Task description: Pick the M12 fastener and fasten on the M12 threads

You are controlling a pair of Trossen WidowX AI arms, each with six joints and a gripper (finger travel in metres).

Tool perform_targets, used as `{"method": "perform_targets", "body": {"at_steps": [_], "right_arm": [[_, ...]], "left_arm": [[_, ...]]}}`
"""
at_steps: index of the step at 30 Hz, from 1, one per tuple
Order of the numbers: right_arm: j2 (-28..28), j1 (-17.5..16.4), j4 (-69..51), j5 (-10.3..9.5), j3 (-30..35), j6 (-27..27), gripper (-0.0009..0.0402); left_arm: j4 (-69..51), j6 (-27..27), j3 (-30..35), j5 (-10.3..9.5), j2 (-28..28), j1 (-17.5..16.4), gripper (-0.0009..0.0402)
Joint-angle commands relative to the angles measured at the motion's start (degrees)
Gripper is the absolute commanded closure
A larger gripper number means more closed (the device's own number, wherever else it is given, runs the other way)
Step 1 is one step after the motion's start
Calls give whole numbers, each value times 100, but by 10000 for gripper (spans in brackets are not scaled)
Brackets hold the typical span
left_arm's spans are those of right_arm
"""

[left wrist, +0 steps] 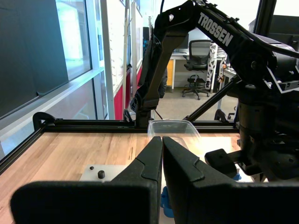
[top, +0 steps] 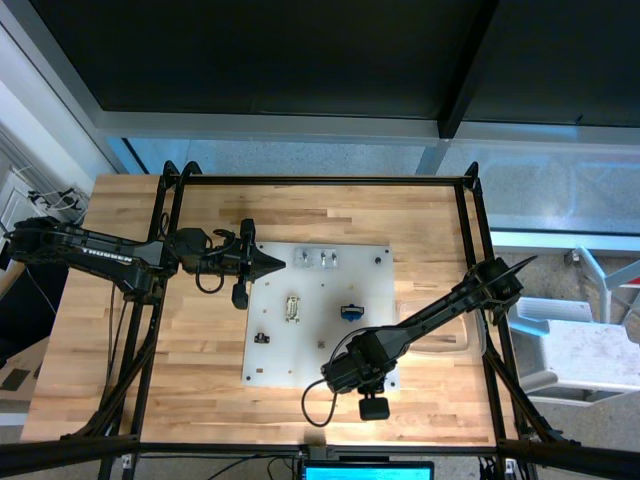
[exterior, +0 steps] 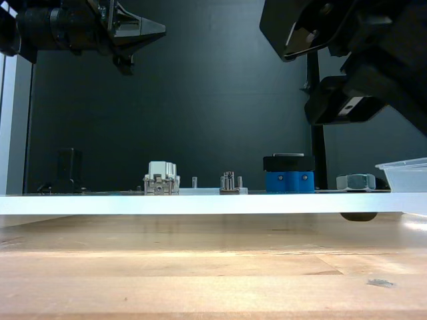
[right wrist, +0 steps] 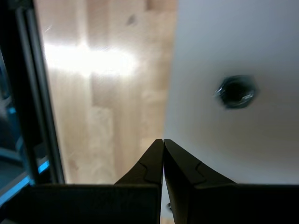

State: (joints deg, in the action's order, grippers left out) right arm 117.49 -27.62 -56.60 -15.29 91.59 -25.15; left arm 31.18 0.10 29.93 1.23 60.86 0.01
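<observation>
The silver M12 nut lies flat on the white board, a dark centre showing through its hole. In the low view the nut rests at board level in front of the clear tray, with no ribs showing beneath it, so it looks run down on its stud. My right gripper hangs above the board's near right edge, shut with nothing between its fingers, beside the nut and apart from it. In the high view the right arm hides the nut. My left gripper is shut and empty, raised over the board's far left edge.
A blue-topped block and a grey connector stand mid-board. The clear tray sits off the board's right side, partly under the right arm. A black frame rings the wooden table.
</observation>
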Motion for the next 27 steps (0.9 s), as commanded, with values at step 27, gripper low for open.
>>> {"method": "perform_targets", "body": {"at_steps": [27], "right_arm": [[-74,11,28,1878,-50,-570,393]], "left_arm": [[-2,0,2,2,0,0,393]]}}
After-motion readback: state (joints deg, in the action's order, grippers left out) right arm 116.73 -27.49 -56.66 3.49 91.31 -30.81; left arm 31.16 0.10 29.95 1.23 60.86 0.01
